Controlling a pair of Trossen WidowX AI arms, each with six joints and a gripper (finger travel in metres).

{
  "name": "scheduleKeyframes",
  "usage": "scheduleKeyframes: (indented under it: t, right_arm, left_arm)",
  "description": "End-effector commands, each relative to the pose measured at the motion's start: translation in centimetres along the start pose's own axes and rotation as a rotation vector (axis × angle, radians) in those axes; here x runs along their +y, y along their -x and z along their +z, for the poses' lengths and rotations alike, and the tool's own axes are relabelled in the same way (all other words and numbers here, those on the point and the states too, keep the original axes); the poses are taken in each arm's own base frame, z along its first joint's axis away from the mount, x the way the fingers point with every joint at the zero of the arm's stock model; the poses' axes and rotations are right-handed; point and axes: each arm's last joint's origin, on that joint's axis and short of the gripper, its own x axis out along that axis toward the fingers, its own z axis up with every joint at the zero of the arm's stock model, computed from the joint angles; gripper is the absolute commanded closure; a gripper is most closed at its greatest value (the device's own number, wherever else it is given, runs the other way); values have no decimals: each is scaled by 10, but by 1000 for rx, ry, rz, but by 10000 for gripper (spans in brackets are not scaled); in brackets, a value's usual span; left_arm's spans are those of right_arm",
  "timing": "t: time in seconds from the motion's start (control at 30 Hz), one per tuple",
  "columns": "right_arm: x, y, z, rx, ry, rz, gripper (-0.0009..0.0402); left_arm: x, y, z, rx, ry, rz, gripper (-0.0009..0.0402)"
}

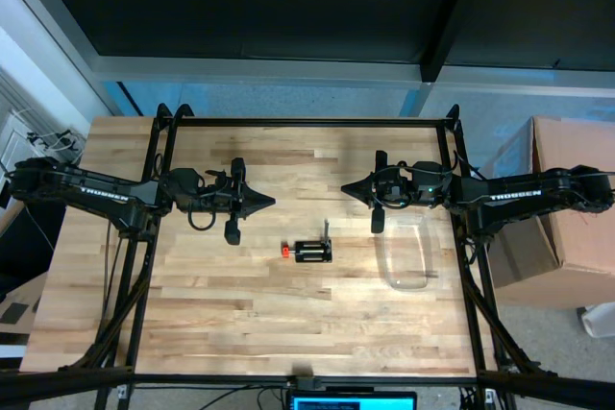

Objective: Remove the USB-C connector from the USB-C receptacle and place in the container

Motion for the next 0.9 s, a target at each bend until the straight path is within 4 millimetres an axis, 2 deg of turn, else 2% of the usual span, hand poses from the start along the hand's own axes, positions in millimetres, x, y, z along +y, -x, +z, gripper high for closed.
scheduleKeyframes:
  t: [0.03,0.3,0.4,0.9]
  right_arm:
    - [7,0,14,-78,21,83,393]
    - [7,0,15,-79,17,88,393]
    - [10,-1,19,-67,-28,138,393]
    - [33,-13,39,498,72,165,393]
  left_arm:
    - [0,0,-2,24,0,0,393]
    - [0,0,-2,24,0,0,393]
    - [0,0,-2,23,0,0,393]
    - [0,0,-2,24,0,0,393]
